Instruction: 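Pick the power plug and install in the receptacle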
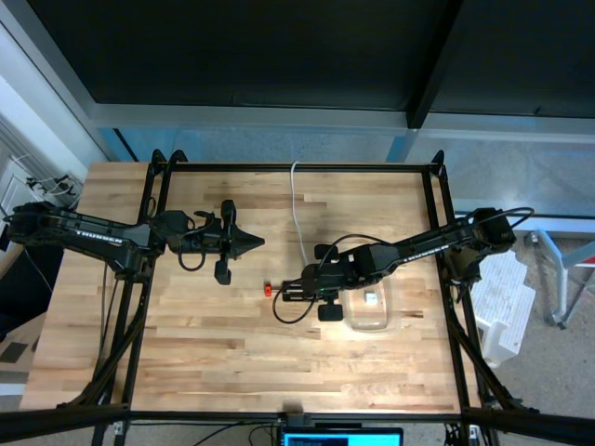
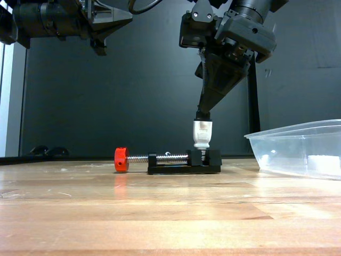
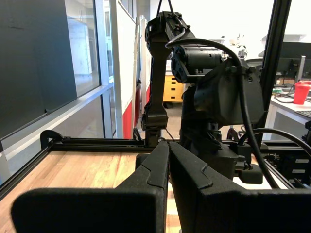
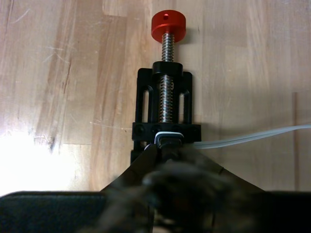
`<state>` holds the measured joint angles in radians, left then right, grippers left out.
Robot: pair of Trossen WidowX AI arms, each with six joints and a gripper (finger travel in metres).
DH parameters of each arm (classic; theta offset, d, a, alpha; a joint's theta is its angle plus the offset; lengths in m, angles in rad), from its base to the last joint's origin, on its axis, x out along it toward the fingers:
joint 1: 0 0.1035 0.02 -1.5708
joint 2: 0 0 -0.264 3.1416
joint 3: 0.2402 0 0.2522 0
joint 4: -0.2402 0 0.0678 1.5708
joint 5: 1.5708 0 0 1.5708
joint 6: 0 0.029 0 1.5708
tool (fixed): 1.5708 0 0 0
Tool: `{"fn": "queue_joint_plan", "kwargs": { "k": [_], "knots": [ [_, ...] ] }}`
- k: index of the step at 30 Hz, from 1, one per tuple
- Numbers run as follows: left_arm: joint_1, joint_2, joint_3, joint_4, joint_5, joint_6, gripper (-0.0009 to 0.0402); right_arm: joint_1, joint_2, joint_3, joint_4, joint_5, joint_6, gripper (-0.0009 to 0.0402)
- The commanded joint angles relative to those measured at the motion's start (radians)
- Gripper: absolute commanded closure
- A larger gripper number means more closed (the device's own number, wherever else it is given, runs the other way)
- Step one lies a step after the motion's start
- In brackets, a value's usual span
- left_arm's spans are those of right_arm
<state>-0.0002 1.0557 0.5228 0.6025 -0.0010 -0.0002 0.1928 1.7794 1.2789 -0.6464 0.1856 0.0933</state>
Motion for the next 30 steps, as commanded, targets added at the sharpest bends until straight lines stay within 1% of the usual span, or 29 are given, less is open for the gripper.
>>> {"fn": "queue_joint_plan", "kwargs": {
  "k": [1, 12, 17, 26, 28, 29, 30],
  "knots": [
    [0.0, 0.0, 0.0, 0.0, 0.0, 0.0, 0.0393, -0.017, -0.005, 0.0, 0.0, 0.032, -0.015, 0.0393],
    [0.0, 0.0, 0.0, 0.0, 0.0, 0.0, 0.0393, -0.027, -0.007, 0.005, 0.002, 0.031, -0.034, 0.0393],
    [0.0, 0.0, 0.0, 0.0, 0.0, 0.0, 0.0393, -0.027, -0.007, 0.023, 0.001, 0.023, -0.032, 0.0393],
    [0.0, 0.0, 0.0, 0.0, 0.0, 0.0, 0.0393, -0.027, -0.012, 0.055, -0.045, 0.023, -0.032, 0.0393],
    [0.0, 0.0, 0.0, 0.0, 0.0, 0.0, 0.0393, -0.027, -0.019, 0.055, -0.045, 0.015, -0.032, 0.0391],
    [0.0, 0.0, 0.0, 0.0, 0.0, 0.0, 0.0393, -0.027, -0.02, 0.055, -0.044, 0.003, -0.032, 0.0387],
    [0.0, 0.0, 0.0, 0.0, 0.0, 0.0, 0.0393, -0.027, -0.024, 0.055, -0.043, 0.0, -0.032, 0.0381]
  ]
}}
